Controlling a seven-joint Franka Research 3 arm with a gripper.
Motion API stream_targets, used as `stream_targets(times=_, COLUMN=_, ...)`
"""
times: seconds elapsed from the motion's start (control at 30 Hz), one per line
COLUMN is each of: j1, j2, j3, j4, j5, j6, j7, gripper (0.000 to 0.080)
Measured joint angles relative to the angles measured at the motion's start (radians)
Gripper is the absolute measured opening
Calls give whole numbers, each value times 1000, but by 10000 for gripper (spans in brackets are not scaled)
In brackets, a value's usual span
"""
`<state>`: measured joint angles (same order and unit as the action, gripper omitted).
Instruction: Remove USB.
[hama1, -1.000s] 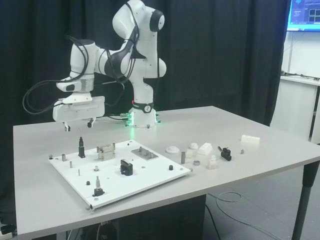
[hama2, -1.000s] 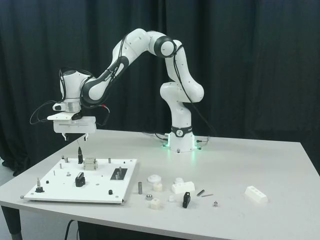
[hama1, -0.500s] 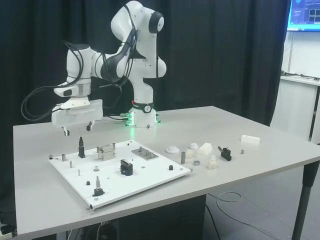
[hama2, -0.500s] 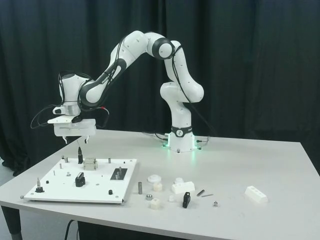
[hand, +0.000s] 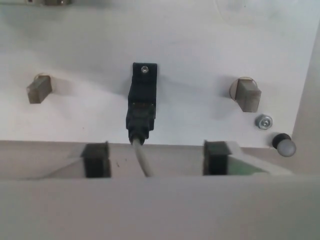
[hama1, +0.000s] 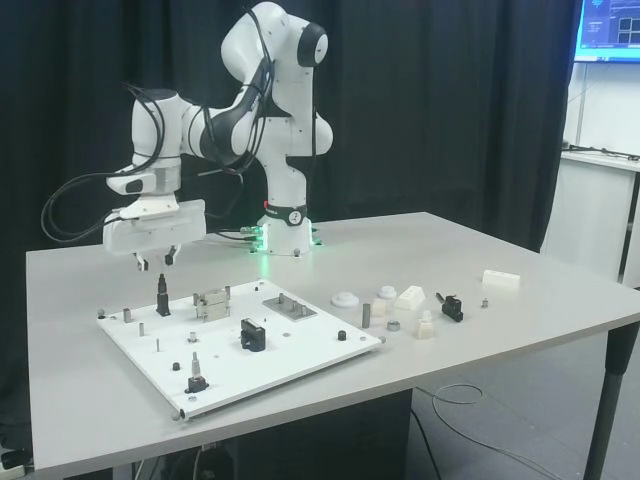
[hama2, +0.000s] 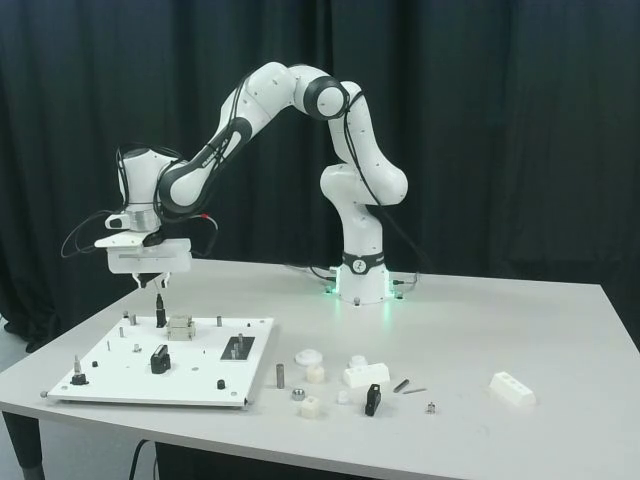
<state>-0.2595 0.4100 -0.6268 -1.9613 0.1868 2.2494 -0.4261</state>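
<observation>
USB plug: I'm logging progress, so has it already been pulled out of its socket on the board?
No, the USB plug sits in its black socket on the white board.

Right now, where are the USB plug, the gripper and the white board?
USB plug (hand: 141, 107), wrist view, on its black body.
Gripper (hama1: 153, 262), first room view, between its fingertips.
White board (hama2: 190, 375), second room view, bare surface.

A grey table (hama1: 520, 300) carries a white board (hama1: 290, 355) near its front edge. Beside the board, toward the table's far end, lie small white parts (hama1: 408, 297), a black piece (hama1: 452, 307) and a white block (hama1: 501, 279).
</observation>
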Motion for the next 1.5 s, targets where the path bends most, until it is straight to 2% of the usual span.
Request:
stream_targets(times=0.1, j1=0, j2=0, j3=0, j4=1, j5=3, j6=0, j7=0, gripper=506)
stream_targets(times=0.13, j1=0, j2=0, j3=0, j4=2, j5=3, j6=0, j7=0, gripper=324)
stream_targets(times=0.3, j1=1, j2=0, j3=0, j4=2, j5=5, j6=0, j7=0, gripper=324)
stream_targets(times=0.33, j1=2, j2=0, j3=0, j4=2, j5=5, j6=0, j7=0, gripper=142)
stream_targets(times=0.5, j1=3, j2=0, j3=1, j4=2, j5=7, j6=-2, j7=0, gripper=142)
stream_targets(times=0.53, j1=3, j2=0, j3=1, j4=2, j5=7, j6=-3, j7=0, gripper=30)
stream_targets(times=1.2, j1=6, j2=-18, j3=0, j4=7, j5=7, j6=-59, j7=1, gripper=26)
stream_targets(times=1.5, j1=9, j2=-67, j3=-9, j4=31, j5=-14, j6=-137, j7=5, gripper=26)
